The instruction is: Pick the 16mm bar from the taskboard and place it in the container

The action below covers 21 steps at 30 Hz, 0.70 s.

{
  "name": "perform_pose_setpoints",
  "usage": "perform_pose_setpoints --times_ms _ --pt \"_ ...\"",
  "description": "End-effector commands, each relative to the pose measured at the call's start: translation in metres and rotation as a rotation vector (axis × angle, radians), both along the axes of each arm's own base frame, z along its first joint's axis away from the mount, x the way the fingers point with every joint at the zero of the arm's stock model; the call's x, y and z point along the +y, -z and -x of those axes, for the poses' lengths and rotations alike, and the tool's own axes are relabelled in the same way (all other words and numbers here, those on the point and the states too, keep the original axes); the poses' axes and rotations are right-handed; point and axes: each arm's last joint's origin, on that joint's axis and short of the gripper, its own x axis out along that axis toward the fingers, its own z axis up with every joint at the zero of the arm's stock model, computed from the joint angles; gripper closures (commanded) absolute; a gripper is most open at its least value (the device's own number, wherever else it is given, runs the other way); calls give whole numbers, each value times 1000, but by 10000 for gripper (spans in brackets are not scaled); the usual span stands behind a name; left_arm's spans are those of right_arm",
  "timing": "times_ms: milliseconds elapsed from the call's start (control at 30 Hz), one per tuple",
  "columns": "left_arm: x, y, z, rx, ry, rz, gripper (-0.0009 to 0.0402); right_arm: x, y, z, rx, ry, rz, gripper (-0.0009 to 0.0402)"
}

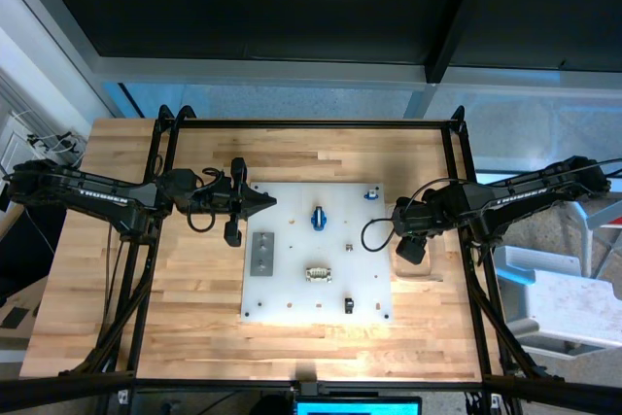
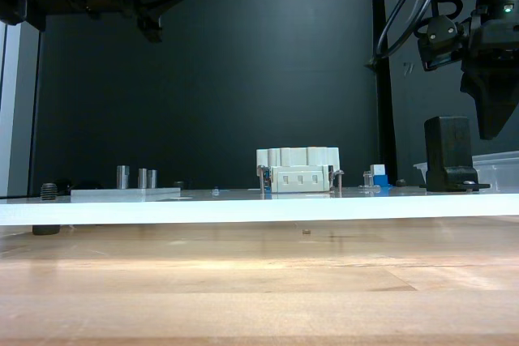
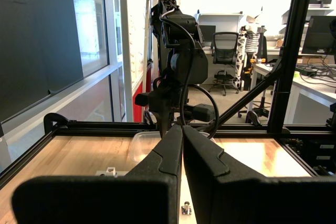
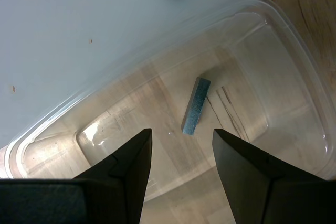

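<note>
Placement looks done: the 16mm bar [image 4: 196, 106] lies loose in the container [image 4: 262, 77] beneath the right gripper [image 4: 181, 136], fingers spread. The left gripper [image 1: 266, 201], fingers together, hangs over the taskboard [image 1: 292, 298] edge.

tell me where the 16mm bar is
In the right wrist view the 16mm bar lies in the container, right of the taskboard, below the open right claw; the shut left claw hovers over the board's far-left corner.

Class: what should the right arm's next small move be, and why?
Probably lift the right end effector clear: it hangs open above the container, with the 16mm bar lying loose inside. The left end effector hovers shut over the left edge of the taskboard.
</note>
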Motion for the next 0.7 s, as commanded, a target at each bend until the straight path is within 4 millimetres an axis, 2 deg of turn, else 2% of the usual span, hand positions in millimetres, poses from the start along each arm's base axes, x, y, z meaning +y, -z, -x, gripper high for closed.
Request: perform_pose_setpoints --times_ms 33,700 --pt "0 0 0 0 0 0 393 0 0 0 -2 0 -1 230" --pt "0 0 0 0 0 0 393 1 -1 -3 -30 0 -6 231"
